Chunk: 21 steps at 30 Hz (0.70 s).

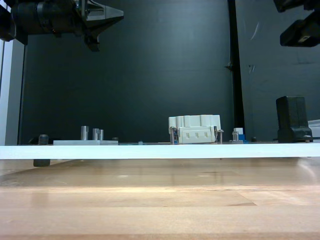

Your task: Pick the 16mm bar and install on taskboard

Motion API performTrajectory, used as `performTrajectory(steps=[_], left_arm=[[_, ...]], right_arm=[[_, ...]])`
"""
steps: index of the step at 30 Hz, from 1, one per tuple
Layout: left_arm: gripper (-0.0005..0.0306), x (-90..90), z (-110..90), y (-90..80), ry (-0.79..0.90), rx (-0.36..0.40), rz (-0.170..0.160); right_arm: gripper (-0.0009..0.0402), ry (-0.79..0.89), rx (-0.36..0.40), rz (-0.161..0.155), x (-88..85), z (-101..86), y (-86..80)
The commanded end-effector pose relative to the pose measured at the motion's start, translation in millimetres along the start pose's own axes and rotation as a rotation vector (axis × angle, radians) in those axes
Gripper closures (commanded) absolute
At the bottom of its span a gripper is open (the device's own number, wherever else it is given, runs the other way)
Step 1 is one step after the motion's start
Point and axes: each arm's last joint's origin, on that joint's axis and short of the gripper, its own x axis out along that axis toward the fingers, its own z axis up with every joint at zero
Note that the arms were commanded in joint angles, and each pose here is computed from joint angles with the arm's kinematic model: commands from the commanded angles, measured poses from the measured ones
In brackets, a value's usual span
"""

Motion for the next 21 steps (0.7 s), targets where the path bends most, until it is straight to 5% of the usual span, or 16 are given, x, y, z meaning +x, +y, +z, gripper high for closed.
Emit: performTrajectory(steps=[1, 11, 21], left_arm=[[0.0300, 0.1, 0.0, 0.0, 0.000, 0.000, 0.000], [0.0300, 0.1, 0.0, 0.0, 0.000, 0.000, 0.000], [0.0300, 0.1, 0.0, 0.0, 0.000, 0.000, 0.000]], right_arm=[[0.0389, 0.012, -0.003, -0.006, 3.5, 7.2, 8.9], [0.0389, 0.009, 0.021, -0.037, 11.7, 21.4, 30.7], [0.0389, 0.002, 0.042, -0.023, 24.3, 25.2, 45.9]])
